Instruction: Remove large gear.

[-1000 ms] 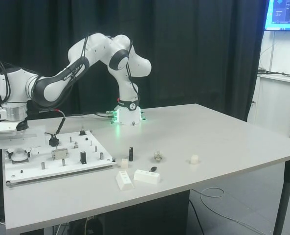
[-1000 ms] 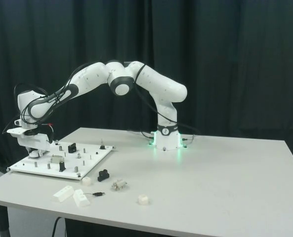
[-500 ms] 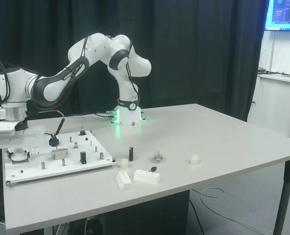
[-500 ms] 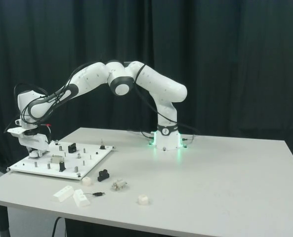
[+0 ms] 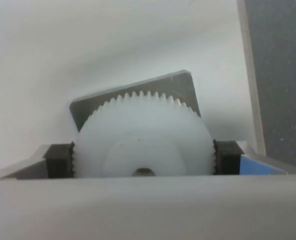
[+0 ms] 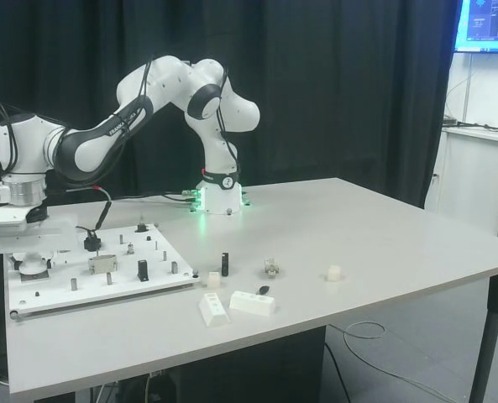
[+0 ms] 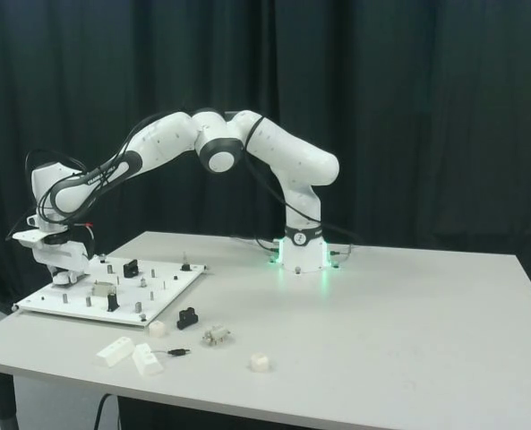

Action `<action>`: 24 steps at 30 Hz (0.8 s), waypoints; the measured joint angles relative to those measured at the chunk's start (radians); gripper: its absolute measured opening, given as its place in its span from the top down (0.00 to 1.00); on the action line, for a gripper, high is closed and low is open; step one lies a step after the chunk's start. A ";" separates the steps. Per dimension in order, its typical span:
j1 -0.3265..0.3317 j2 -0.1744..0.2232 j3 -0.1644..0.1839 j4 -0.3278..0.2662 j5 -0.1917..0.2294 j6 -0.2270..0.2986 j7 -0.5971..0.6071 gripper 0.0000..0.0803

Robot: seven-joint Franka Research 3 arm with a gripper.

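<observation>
Large gear [image 5: 143, 137], held in my gripper [image 5: 144, 159].
My fingers [image 5: 58, 160] press its toothed rim from both sides (wrist view only); room views show me over the white board's [image 6: 97, 281] far corner on the table [image 6: 358, 235], gear hidden.

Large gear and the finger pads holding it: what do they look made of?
Large gear: seemingly white plastic, matte, with fine moulded-looking teeth and no metallic glint. Pads: black and dull, probably rubber or a similar soft material, though hardness cannot be seen. The plate behind the gear looks like grey brushed metal.
</observation>
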 joint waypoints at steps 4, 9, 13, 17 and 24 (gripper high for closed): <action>0.000 -0.004 -0.001 0.000 0.000 -0.005 -0.009 0.26; 0.001 -0.013 -0.003 0.001 0.000 -0.011 -0.015 0.26; 0.002 -0.023 -0.004 0.001 0.000 -0.025 -0.016 0.26; 0.003 -0.032 -0.006 0.001 -0.001 -0.036 -0.016 0.26; 0.006 -0.039 -0.010 0.001 -0.002 -0.044 -0.016 0.26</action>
